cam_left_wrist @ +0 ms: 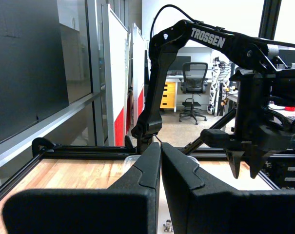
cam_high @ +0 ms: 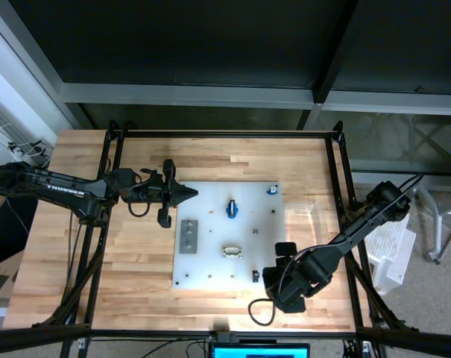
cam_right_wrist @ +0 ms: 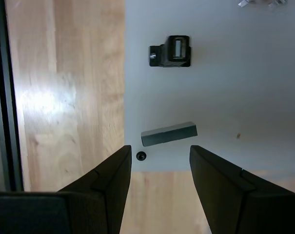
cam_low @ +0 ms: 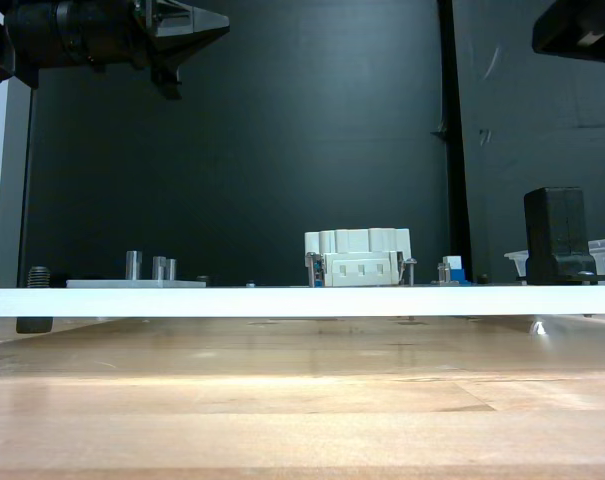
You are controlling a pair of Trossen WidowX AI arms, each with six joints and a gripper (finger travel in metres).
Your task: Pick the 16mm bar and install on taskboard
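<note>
The 16mm bar (cam_right_wrist: 169, 134), a short grey block, lies free and flat on the white taskboard (cam_right_wrist: 225, 97) near its corner, held by nothing. My right gripper (cam_right_wrist: 159, 155) hangs open above it, with one finger on each side of the bar's line. In the high view the right gripper (cam_high: 281, 268) hovers over the board's near right corner and hides the bar. My left gripper (cam_high: 184, 194) is shut and empty, raised above the board's far left edge and pointing right. The left gripper (cam_left_wrist: 160, 146) shows its fingers pressed together.
A black clip (cam_right_wrist: 170, 50) stands on the board just beyond the bar. A white connector (cam_high: 232, 253), a blue part (cam_high: 232, 208) and a grey block with pegs (cam_high: 188, 234) sit further in. Black frame rails (cam_high: 337, 186) border the wooden table.
</note>
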